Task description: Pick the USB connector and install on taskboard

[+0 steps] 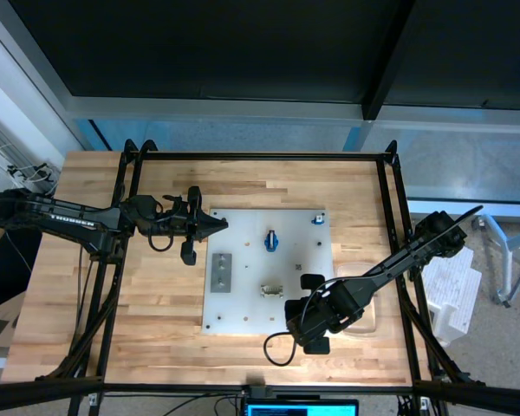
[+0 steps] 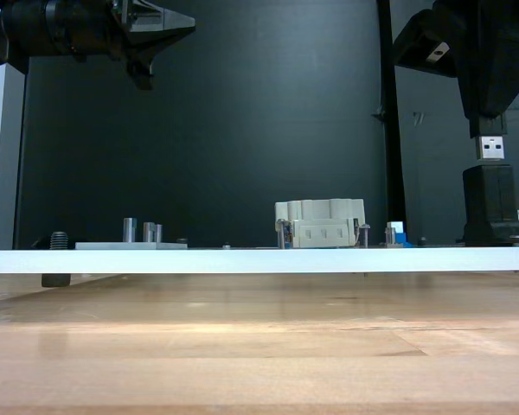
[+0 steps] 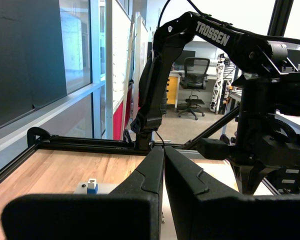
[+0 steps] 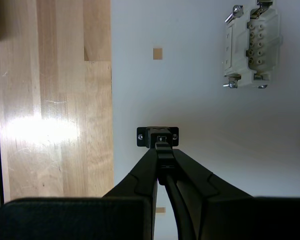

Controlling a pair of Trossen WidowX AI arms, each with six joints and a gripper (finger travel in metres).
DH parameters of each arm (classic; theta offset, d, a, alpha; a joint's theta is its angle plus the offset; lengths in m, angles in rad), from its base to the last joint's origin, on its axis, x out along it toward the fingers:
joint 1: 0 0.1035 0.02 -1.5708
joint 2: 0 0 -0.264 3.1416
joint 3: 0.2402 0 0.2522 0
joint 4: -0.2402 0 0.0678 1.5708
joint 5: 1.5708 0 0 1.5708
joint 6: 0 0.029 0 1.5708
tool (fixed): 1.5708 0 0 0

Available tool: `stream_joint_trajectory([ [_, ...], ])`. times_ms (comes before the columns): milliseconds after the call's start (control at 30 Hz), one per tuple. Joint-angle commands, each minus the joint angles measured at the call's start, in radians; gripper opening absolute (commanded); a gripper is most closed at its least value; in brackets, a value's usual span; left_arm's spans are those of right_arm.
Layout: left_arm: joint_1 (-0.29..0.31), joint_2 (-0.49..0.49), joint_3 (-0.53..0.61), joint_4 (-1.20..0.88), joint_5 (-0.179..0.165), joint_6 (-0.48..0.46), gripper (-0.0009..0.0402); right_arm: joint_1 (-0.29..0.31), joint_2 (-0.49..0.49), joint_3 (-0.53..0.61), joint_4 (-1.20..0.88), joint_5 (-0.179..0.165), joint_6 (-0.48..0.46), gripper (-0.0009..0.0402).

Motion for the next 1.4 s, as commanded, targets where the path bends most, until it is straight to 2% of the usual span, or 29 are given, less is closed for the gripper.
stream_joint_trajectory([
  [33,0.000,0.000,0.000,0.000,0.000,0.000,0.0000,0.000,-0.001,0.000,0.008,0.003,0.000,0.0000],
  [1400,0.000,0.000,0.000,0.000,0.000,0.000,0.0000,-0.002,-0.010,-0.024,0.030,0.003,-0.013,0.0000],
])
